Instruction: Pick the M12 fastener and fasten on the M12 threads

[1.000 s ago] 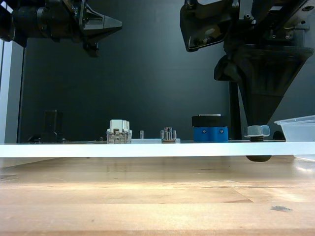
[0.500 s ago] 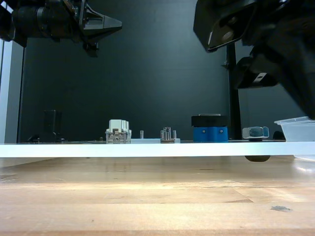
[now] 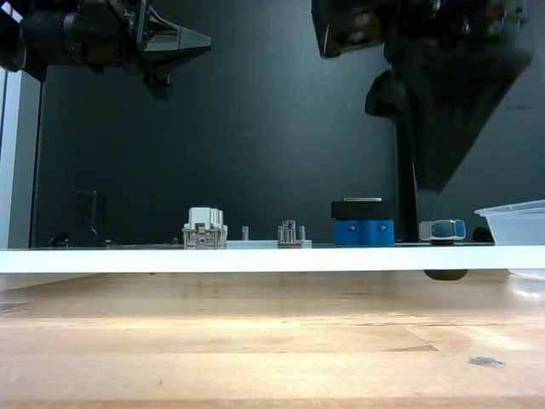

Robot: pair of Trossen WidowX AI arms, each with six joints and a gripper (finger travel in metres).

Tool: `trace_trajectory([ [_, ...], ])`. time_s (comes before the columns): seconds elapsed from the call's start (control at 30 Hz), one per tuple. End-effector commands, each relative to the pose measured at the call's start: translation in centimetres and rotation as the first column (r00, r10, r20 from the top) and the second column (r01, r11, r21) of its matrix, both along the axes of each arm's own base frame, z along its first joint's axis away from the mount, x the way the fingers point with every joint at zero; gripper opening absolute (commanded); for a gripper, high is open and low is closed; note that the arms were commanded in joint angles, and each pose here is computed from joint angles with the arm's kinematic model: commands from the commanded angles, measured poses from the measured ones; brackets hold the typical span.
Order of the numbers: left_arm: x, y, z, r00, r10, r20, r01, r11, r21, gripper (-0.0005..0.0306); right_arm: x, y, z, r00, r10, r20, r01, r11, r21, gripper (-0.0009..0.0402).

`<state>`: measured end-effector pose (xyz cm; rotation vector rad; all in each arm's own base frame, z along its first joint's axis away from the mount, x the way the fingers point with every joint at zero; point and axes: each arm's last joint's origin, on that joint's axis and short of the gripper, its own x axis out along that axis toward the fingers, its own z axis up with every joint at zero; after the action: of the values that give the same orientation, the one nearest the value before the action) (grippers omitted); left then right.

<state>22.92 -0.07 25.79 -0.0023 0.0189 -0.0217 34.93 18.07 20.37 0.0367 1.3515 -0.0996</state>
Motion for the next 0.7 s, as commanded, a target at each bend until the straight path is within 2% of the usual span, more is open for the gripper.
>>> trace_trajectory([
  [0.03, 0.0, 0.0, 0.0, 1.000, 0.000, 0.001, 0.000, 1.000, 0.000, 0.0000, 0.2, 0.4, -0.8, 1.000, 0.003, -0.008, -0.003, 1.000, -0.004, 0.0000],
  [0.37, 0.0, 0.0, 0.0, 1.000, 0.000, 0.000, 0.000, 1.000, 0.000, 0.0000, 0.2, 0.8, -1.2, 1.000, 0.011, -0.014, -0.011, 1.000, 0.015, 0.0000],
  [0.4, 0.0, 0.0, 0.0, 1.000, 0.000, 0.000, 0.000, 1.000, 0.000, 0.0000, 0.1, 0.8, -1.2, 1.000, 0.014, -0.020, -0.013, 1.000, 0.029, 0.0000],
  [0.43, 0.0, 0.0, 0.0, 1.000, 0.000, 0.001, 0.000, 1.000, 0.000, 0.0000, 0.1, 0.9, -1.2, 0.999, 0.020, -0.033, -0.018, 0.998, 0.058, 0.0000],
  [0.47, 0.0, 0.0, 0.0, 1.000, 0.000, 0.001, 0.000, 1.000, 0.000, 0.0000, 0.1, 1.1, -1.2, 0.998, 0.033, -0.059, -0.026, 0.993, 0.111, 0.0000],
  [0.53, 0.0, 0.0, 0.0, 1.000, 0.000, 0.000, 0.000, 1.000, 0.000, 0.0000, -0.2, 1.4, -1.0, 0.988, 0.097, -0.121, -0.064, 0.966, 0.252, 0.0000],
  [0.57, 0.0, 0.0, 0.0, 1.000, 0.000, 0.000, 0.000, 1.000, 0.000, 0.0000, -0.3, 1.6, -0.9, 0.982, 0.125, -0.139, -0.078, 0.950, 0.303, 0.0000],
  [0.6, 0.0, 0.0, 0.0, 1.000, 0.000, 0.001, 0.000, 1.000, 0.000, 0.0000, -0.4, 1.6, -0.8, 0.979, 0.140, -0.148, -0.085, 0.941, 0.328, 0.0000],
  [0.7, 0.0, 0.0, 0.0, 1.000, 0.000, 0.001, 0.000, 1.000, 0.000, 0.0000, -0.5, 1.5, -0.7, 0.979, 0.139, -0.150, -0.086, 0.946, 0.314, 0.0000],
])
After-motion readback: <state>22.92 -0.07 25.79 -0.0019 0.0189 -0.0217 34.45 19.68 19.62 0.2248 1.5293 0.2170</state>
